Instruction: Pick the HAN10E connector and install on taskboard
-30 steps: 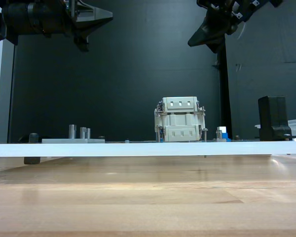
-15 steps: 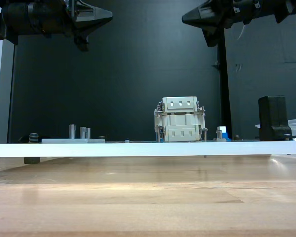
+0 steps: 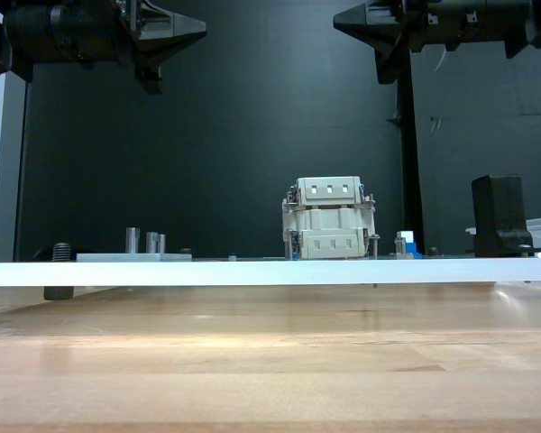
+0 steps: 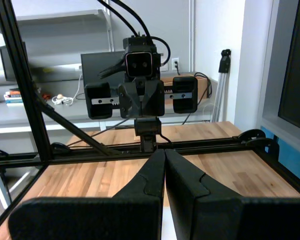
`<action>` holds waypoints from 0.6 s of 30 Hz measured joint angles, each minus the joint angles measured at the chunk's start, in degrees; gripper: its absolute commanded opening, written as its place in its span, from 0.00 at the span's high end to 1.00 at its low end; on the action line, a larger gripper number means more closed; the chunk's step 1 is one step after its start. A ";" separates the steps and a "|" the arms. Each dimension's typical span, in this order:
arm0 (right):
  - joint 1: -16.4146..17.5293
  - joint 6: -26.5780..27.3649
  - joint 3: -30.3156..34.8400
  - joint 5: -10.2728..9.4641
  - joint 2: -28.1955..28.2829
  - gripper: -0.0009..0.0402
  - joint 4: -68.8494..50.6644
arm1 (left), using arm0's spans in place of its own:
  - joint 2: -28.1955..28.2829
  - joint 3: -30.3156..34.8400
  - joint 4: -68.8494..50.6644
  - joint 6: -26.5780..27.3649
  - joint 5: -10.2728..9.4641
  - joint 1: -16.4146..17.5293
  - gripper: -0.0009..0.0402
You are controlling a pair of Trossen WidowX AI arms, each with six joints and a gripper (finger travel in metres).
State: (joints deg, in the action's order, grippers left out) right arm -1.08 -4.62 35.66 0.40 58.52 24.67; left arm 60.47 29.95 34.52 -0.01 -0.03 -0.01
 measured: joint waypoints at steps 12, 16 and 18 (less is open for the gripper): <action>-0.07 -1.49 -0.98 0.00 0.00 0.98 -0.63 | 0.00 -0.02 0.00 0.02 0.00 0.00 0.98; -0.07 -1.49 -0.98 0.00 0.02 0.98 -1.44 | 0.00 0.00 0.00 0.02 0.02 0.00 0.98; -0.07 -1.49 -0.98 0.02 0.02 0.98 -1.40 | 0.00 0.00 -0.02 0.02 0.02 0.00 0.98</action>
State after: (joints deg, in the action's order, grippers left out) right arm -1.15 -6.11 34.68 0.43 58.54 23.27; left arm 60.47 29.95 34.50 0.01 -0.01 -0.01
